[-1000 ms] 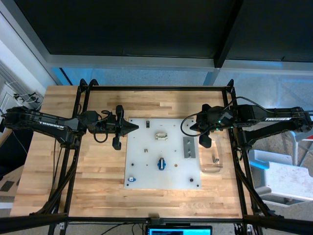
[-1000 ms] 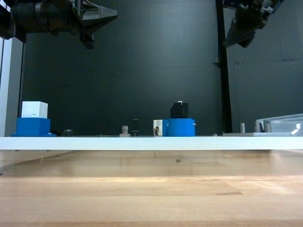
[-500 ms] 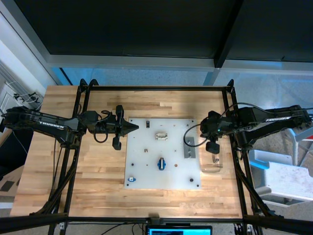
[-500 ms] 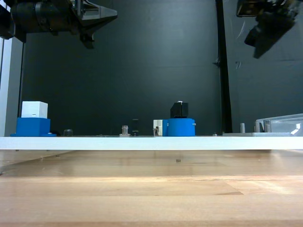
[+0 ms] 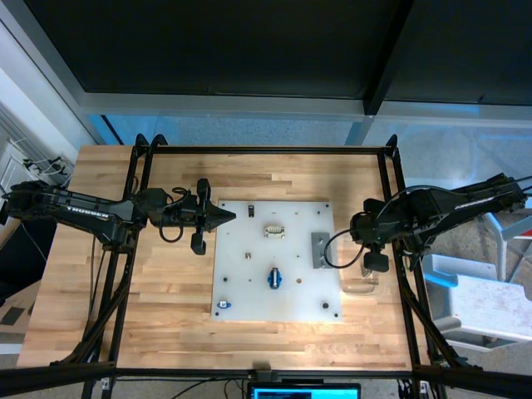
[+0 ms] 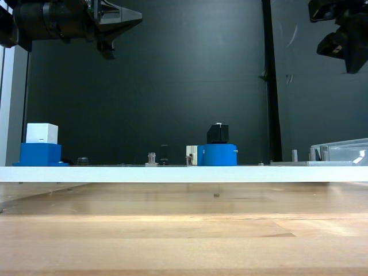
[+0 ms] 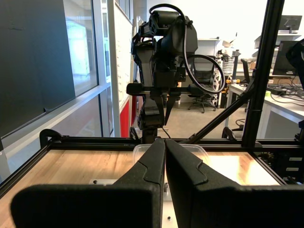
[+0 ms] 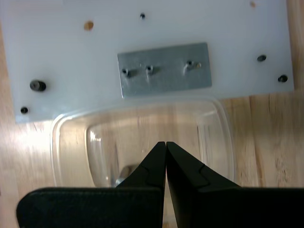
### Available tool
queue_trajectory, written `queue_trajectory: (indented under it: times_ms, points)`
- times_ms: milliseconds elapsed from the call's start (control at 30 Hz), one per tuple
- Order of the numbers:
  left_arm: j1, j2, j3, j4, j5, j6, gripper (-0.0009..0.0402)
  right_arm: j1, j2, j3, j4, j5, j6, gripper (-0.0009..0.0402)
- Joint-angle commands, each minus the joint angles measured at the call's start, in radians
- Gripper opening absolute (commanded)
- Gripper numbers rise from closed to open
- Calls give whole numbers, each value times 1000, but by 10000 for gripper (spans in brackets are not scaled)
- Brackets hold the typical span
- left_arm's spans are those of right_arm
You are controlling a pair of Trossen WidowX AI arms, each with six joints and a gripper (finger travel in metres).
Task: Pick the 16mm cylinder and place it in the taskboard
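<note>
Plastic tray point(image 8: 142, 126) lies under the right tool point(image 8: 166, 143), pinched closed: seemingly the approach step. Next, spread it and drop onto the cylinder point(image 8: 124, 170) inside. The left tool point(image 7: 165, 140), also pinched, hangs far from the tray.

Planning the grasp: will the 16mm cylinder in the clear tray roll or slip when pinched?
Likely rolls: the 16mm cylinder looks small, round on the smooth clear tray. Metal-looking, so probably stiff but slippery. Right gripper hovers shut above the tray; left gripper, shut, hangs over the taskboard edge.
</note>
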Motion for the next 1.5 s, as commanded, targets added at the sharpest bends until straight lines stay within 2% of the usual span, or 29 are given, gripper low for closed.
queue_trajectory:
  times_ms: [33,267,633,800,1100,1500]
  points:
    - [0,0,0,0,0,0,0,36,-2,-1,-26,2,11,0]
    - [0,0,0,0,0,0,0,135,0,-2,-40,2,70,0]
    - [0,0,0,0,0,0,0,224,0,-47,-66,-24,137,0]
    - [0,0,0,0,0,0,0,257,0,-61,-74,-23,162,0]
    - [0,0,0,0,0,0,0,271,0,-111,-89,-23,190,7]
    - [0,0,0,0,0,0,0,277,13,-132,-75,-23,200,67]
